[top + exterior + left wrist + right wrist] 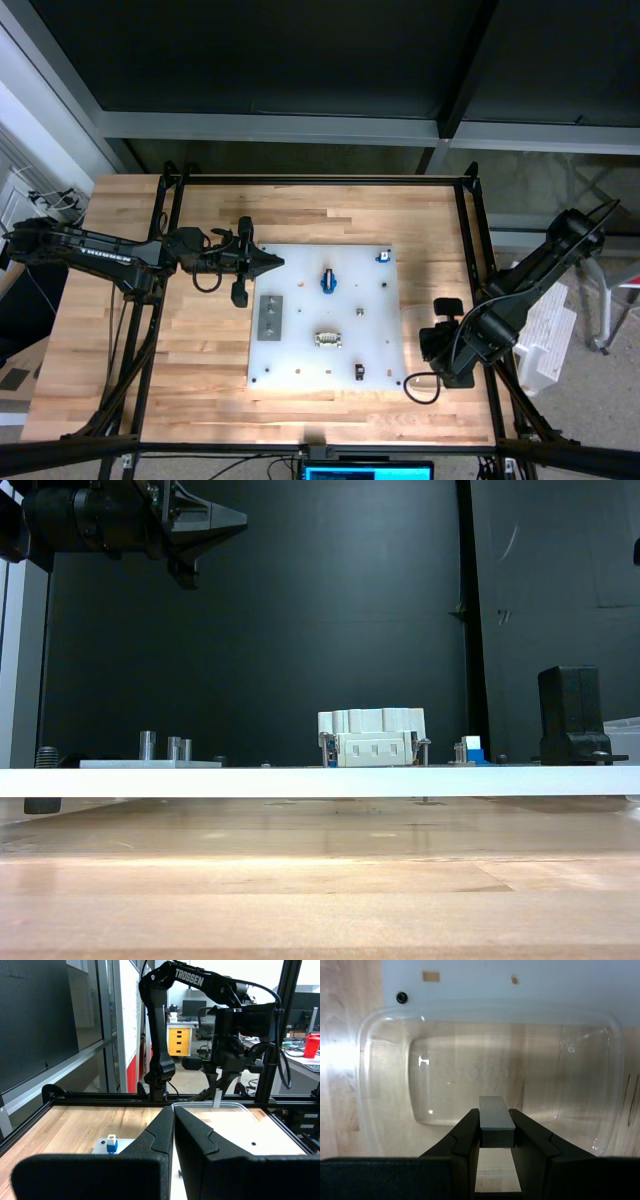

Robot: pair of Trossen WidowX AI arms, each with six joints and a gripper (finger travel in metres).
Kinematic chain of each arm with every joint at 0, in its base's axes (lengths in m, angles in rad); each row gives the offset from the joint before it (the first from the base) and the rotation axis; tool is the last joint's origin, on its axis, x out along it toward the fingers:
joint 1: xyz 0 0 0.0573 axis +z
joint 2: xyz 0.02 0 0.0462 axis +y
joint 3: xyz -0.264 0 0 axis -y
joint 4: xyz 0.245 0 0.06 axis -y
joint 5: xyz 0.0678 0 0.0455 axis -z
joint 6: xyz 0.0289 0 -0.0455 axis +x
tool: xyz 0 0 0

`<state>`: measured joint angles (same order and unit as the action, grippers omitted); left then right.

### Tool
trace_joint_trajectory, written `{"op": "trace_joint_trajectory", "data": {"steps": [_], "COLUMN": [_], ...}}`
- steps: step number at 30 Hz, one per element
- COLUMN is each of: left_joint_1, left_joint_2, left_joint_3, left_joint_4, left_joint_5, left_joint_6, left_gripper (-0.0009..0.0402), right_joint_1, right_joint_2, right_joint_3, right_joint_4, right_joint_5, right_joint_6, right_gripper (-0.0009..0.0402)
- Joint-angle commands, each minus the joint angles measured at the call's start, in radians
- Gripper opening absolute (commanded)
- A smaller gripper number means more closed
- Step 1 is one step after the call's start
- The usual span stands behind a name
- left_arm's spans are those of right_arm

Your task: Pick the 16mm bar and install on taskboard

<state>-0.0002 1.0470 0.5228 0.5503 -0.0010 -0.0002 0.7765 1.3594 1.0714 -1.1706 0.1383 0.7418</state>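
Your right gripper (495,1114) hangs over the clear tray (366,1085), which lies on the wood just off the right edge of the taskboard (300,372). Its fingers are clamped on the sides of the 16mm bar (496,1129). That bar is over the tray and not on the board. Its long axis runs upright, and from the left wrist camera you can see it poking straight down from between the fingertips, lower end toward the tray (whether that end clears the tray rim, I cannot tell). Your left gripper (268,262) is out over the board's far left corner with its fingers pressed together on nothing. It points toward the right arm and, in the low view, sits well above the plate. Between the two grippers the board is open from above, and what stands on it is low. There is a grey block (270,318) with short pegs near the left edge, a blue knob (329,282) toward the far side and a white connector (327,341) in the middle. A small black part (359,373) sits by the near edge. Black frame rails (470,250) run down both sides of the table (180,400), and the right arm reaches in across one of them. The table is pale plank wood, with a bare strip showing along the near edge and to the left of the board. The board itself sits slightly raised off the wood. Behind the table are dark panels, and past the right arm you can see an office with a yellow drawer cabinet (179,1041).
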Motion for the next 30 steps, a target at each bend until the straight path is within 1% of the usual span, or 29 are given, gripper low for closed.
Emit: {"op": "trace_joint_trajectory", "data": {"steps": [1, 6, 14, 20, 26, 30], "left_joint_1": [0.000, 0.000, 0.000, 0.000, 0.000, 0.000], "left_joint_2": [0.000, 0.000, 0.000, 0.000, 0.000, 0.000], "left_joint_3": [0.000, 0.000, 0.000, 0.000, 0.000, 0.000], "left_joint_4": [0.000, 0.000, 0.000, 0.000, 0.000, 0.000], "left_joint_5": [0.000, 0.000, 0.000, 0.000, 0.000, 0.000], "left_joint_6": [0.000, 0.000, 0.000, 0.000, 0.000, 0.000], "left_gripper": [0.0000, 0.0000, 0.0000, 0.0000, 0.0000, 0.0000], "right_joint_1": [-0.001, -0.002, -0.014, -0.035, -0.052, -0.062], "right_joint_2": [0.014, 0.064, 0.175, 0.253, 0.311, 0.337], "right_joint_3": [0.010, 0.046, 0.138, 0.211, 0.264, 0.277], "right_joint_4": [0.000, 0.002, 0.011, 0.014, 0.021, 0.035], "right_joint_5": [0.000, 0.002, 0.003, 0.003, 0.003, 0.003], "right_joint_6": [-0.010, -0.021, -0.016, -0.016, -0.017, -0.018], "right_gripper": [0.0007, 0.0007, 0.0007, 0.0007, 0.0007, 0.0007]}}
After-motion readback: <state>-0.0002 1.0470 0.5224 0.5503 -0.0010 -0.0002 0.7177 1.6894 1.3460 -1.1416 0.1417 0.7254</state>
